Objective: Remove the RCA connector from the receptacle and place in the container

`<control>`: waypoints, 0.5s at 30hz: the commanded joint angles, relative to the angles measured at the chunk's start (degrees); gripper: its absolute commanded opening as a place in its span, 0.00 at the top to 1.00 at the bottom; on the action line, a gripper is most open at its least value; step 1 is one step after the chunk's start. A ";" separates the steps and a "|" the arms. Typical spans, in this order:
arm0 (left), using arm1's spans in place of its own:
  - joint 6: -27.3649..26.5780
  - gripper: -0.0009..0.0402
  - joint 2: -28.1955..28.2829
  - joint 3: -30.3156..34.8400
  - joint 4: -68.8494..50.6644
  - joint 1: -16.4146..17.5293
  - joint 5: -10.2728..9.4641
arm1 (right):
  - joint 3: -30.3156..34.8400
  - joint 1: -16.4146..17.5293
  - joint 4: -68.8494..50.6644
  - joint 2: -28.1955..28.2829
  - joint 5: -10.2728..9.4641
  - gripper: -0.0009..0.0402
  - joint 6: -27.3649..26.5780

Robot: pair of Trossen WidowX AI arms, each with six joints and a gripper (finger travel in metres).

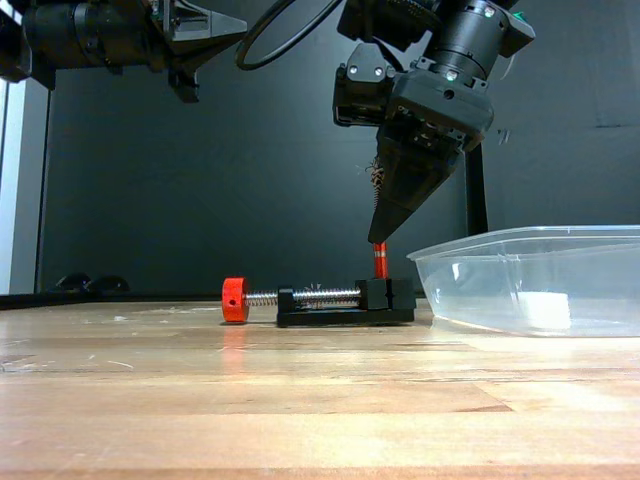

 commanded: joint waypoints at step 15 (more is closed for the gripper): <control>0.02 0.98 0.02 0.02 0.00 0.00 0.00 | 0.00 0.02 0.02 -0.39 -0.94 0.97 -0.15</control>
